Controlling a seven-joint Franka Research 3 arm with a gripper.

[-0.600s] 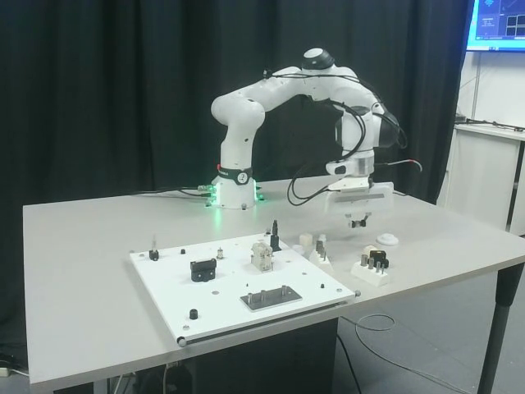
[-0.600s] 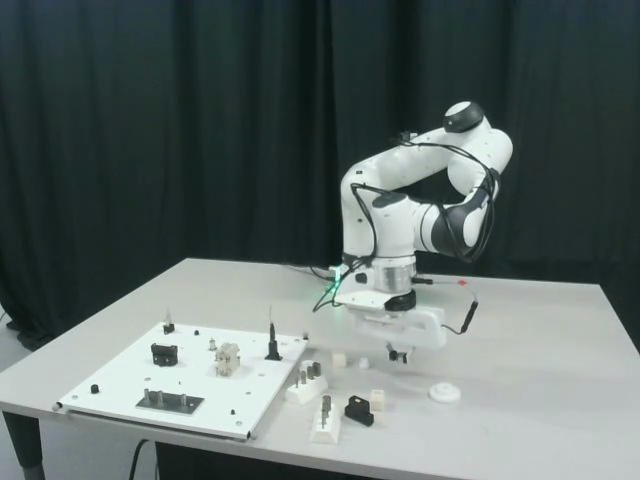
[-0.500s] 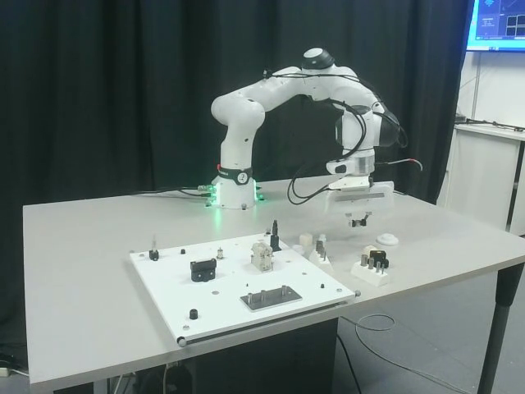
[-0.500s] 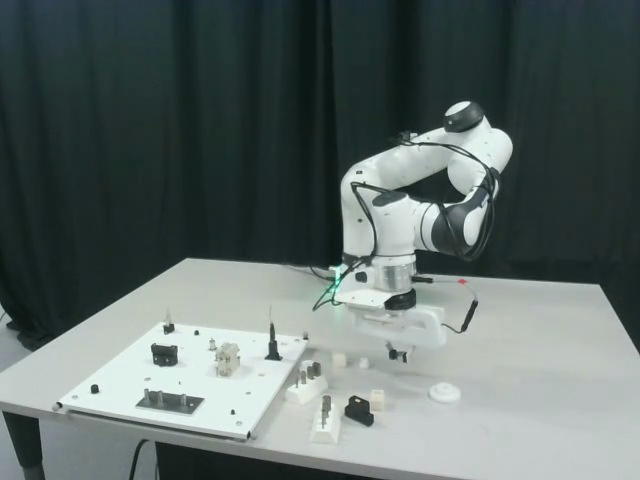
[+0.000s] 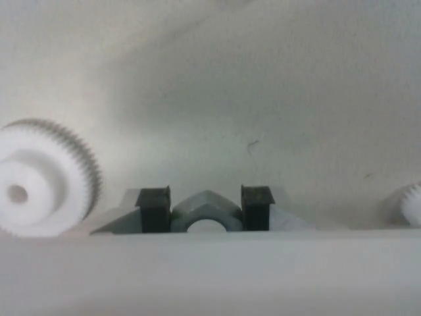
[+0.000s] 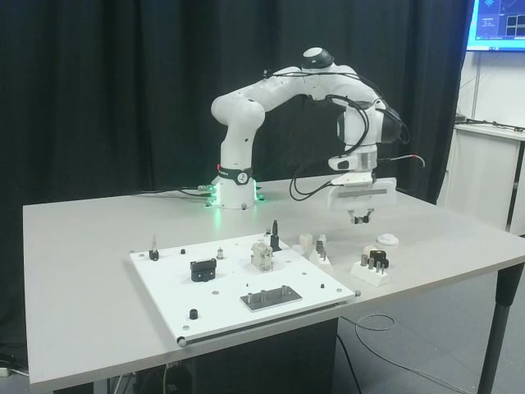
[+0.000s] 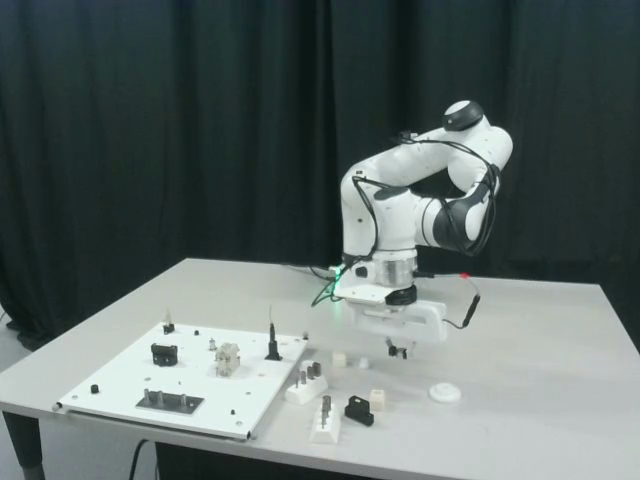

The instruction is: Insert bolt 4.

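Wrist view: the two black fingertips (image 5: 153,208) stand a moderate gap apart with nothing between them; behind the gap sits a grey part of the gripper (image 5: 205,212) body. Below lies bare grey table (image 5: 263,99). A white gear (image 5: 41,178) lies on the table to one side of the fingers, and the toothed edge of a second white gear (image 5: 411,204) shows at the opposite side.

First room view: the white arm (image 6: 271,90) reaches out from its base, which shows a green light, and the gripper (image 6: 359,217) hangs above the table (image 6: 74,238), clear of every part, fingers pointing down. The gripper holds nothing.

A white assembly board (image 6: 238,283) lies near the front edge of the table, well apart from the gripper. A small white holder block (image 6: 371,268) with short dark bolts standing upright in it sits just beside the board; which of these is bolt 4 cannot be told. A second holder (image 6: 321,249) stands close by. The white gear (image 6: 388,239) lies on the table beyond the block.

Second room view: the gripper (image 7: 397,349) hangs over the table between the white gear (image 7: 445,392) and the holder block (image 7: 306,384), touching neither.
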